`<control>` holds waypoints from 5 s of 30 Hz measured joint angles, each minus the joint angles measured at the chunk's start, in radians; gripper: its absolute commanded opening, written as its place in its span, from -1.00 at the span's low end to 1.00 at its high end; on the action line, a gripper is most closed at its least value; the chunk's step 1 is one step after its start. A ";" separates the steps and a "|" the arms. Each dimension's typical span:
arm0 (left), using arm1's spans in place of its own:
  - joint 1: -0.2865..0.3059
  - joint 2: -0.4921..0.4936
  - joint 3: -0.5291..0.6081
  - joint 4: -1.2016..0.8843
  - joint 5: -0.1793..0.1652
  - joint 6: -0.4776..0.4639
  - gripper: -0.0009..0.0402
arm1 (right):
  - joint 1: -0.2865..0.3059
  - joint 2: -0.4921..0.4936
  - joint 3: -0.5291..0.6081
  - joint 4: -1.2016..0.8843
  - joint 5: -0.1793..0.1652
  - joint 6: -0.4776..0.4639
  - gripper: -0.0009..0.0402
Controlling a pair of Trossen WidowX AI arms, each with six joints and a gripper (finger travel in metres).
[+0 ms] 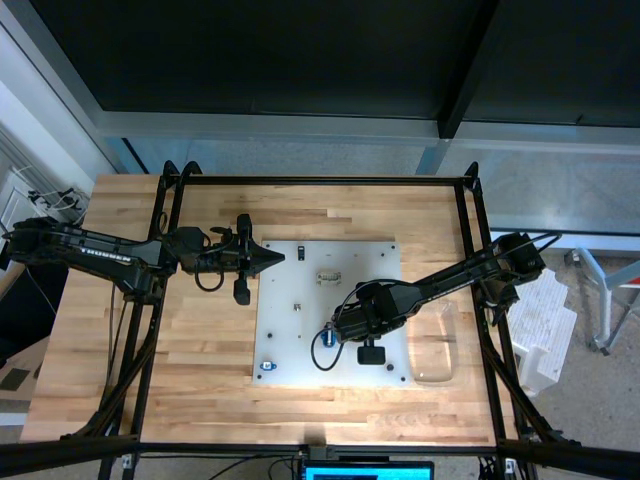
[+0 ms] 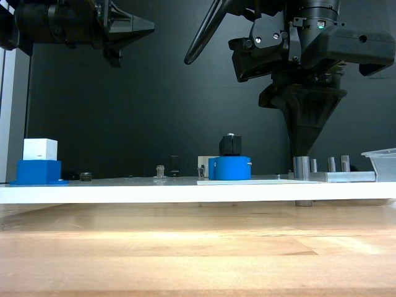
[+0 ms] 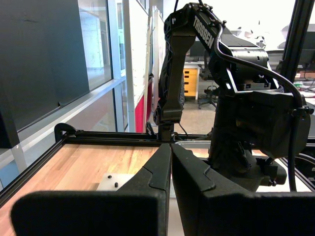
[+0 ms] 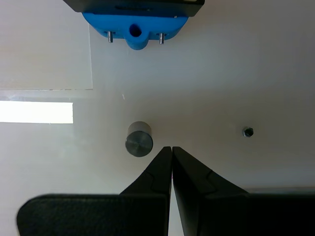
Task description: Remove the 16mm cylinder and place in the container
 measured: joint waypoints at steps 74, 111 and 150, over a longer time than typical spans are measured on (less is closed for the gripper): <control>0.000 0.000 0.000 0.000 0.000 0.000 -0.96 | 0.021 0.013 0.004 0.045 -0.053 -0.009 -0.93; 0.000 0.000 0.000 0.000 0.000 0.000 -0.96 | 0.154 -0.315 -0.045 -0.192 -0.049 0.141 -0.96; 0.000 0.000 0.000 0.000 0.000 0.000 -0.96 | 0.302 -0.468 -0.457 -0.117 -0.053 0.467 -0.15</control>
